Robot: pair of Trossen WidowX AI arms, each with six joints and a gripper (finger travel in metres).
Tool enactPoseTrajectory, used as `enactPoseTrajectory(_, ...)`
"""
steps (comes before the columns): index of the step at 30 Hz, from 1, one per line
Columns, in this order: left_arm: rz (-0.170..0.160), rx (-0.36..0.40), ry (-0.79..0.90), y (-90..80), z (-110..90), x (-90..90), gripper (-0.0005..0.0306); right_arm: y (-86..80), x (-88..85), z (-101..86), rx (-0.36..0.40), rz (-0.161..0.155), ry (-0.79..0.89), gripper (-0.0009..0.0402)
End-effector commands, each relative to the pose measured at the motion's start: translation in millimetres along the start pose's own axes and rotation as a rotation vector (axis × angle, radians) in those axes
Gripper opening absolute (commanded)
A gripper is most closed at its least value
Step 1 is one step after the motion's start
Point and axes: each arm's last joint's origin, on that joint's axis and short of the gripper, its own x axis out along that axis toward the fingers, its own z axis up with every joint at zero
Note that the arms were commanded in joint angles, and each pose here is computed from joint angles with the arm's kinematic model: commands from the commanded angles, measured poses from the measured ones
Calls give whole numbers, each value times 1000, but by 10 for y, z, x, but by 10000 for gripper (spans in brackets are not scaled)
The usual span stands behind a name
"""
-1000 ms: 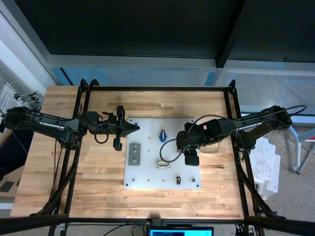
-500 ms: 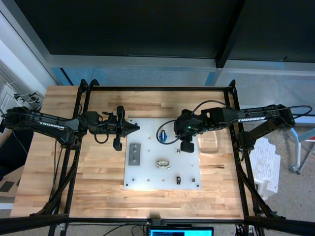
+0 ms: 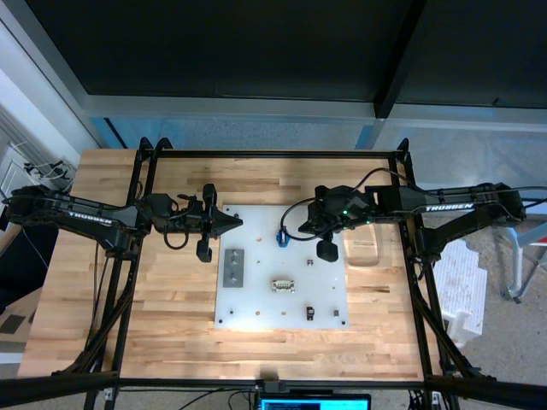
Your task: Pick the 16mm bar and install on taskboard
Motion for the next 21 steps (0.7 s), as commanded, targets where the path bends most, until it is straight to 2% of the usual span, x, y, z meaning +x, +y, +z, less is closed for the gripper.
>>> enactPoseTrajectory(1,0,0,0,0,1,0,0,-2,-33,-12,-14,2,-78,1)
enactPoseTrajectory(3,0,0,-1,1,2,0,0,-16,-56,-19,-11,1,-114,-1)
enactPoseTrajectory(9,0,0,0,1,1,0,0,-68,-50,-42,-9,48,-227,0)
enactPoseTrajectory(21,0,0,-1,0,2,0,0,-109,9,-85,-6,36,-408,0)
